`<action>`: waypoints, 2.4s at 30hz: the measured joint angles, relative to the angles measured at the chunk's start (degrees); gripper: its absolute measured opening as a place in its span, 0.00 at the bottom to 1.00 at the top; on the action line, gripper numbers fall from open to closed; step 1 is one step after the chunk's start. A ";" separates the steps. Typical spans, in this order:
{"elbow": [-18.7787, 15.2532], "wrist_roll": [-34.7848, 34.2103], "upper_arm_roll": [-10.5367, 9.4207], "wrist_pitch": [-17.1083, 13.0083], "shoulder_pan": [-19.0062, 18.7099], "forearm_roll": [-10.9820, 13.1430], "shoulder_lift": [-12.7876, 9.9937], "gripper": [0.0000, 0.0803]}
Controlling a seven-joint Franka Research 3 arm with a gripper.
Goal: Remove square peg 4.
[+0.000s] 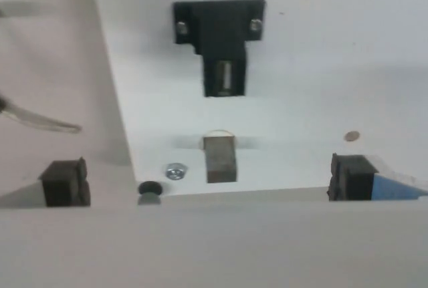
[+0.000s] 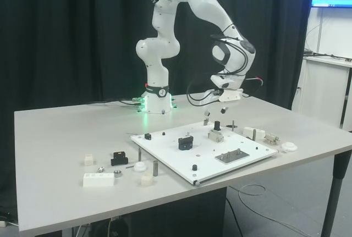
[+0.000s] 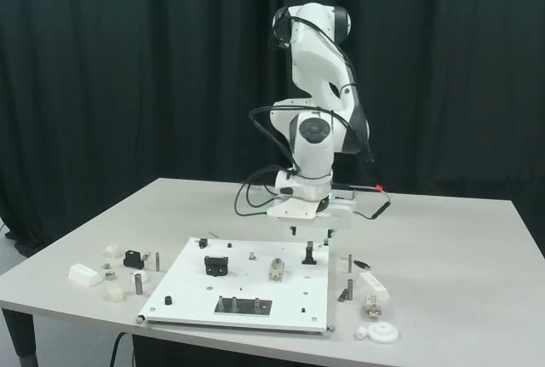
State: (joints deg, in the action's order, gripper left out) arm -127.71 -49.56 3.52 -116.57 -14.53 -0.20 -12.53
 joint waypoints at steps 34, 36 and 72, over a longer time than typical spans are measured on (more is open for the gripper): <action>-11.11 1.55 -0.08 -10.09 0.87 -0.03 2.75 1.00; -11.48 1.54 -0.26 -10.35 0.84 0.01 2.75 1.00; -14.38 0.78 -0.54 -17.09 0.77 0.37 0.82 1.00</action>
State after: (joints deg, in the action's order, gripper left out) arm -142.09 -48.78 2.98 -133.66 -13.76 0.18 -11.70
